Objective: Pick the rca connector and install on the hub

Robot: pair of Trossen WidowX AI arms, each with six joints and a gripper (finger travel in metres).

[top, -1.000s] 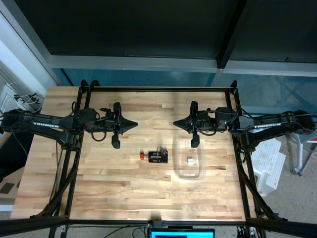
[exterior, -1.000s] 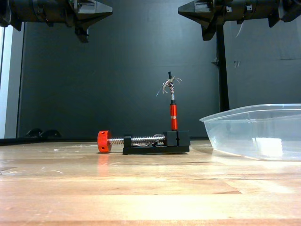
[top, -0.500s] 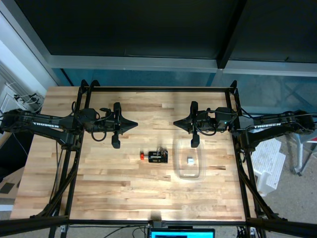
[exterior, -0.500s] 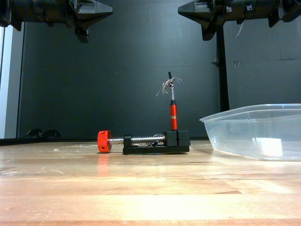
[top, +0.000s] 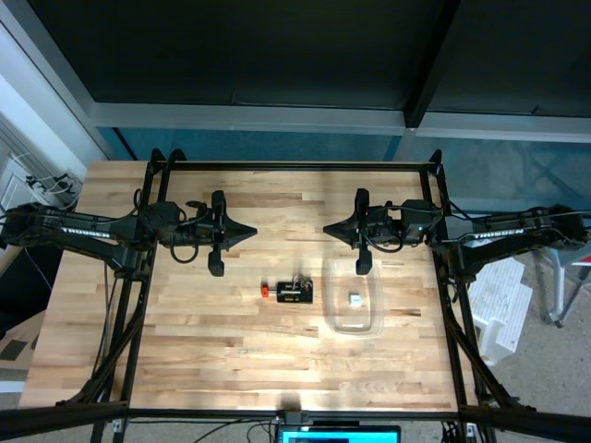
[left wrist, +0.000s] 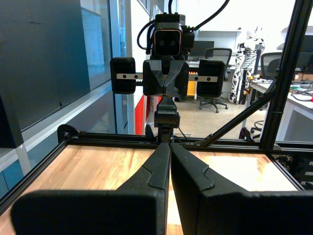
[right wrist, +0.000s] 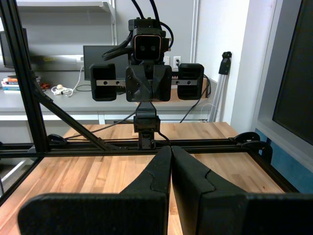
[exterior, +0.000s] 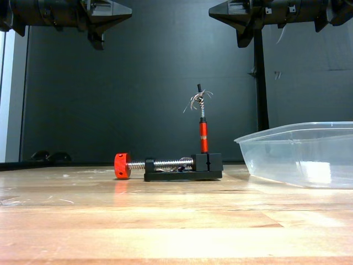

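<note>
A small black hub (top: 295, 293) with a red knob sits on the wooden table (top: 231, 369). Just beside the hub, toward the right arm, a clear plastic tray (top: 326, 297) holds the tiny whitish rca connector (top: 355, 300). Beyond the hub and raised above it, the left gripper (top: 251, 231) and right gripper (top: 328, 229) point at each other, well apart. Each has its fingers pressed together, holding nothing.

Shows small black rectangular hub (exterior: 183, 168) flat on pale wooden surface (exterior: 165, 221), red round knob (exterior: 122, 165) on silvery threaded rod (exterior: 162, 163) at its left end, thin red-and-silver post (exterior: 203, 130) upright on it. Clear plastic tray (exterior: 309, 154) near, to the right. Black left tool (exterior: 128, 10) and black right tool (exterior: 213, 10) high above, tips pointing inward.
</note>
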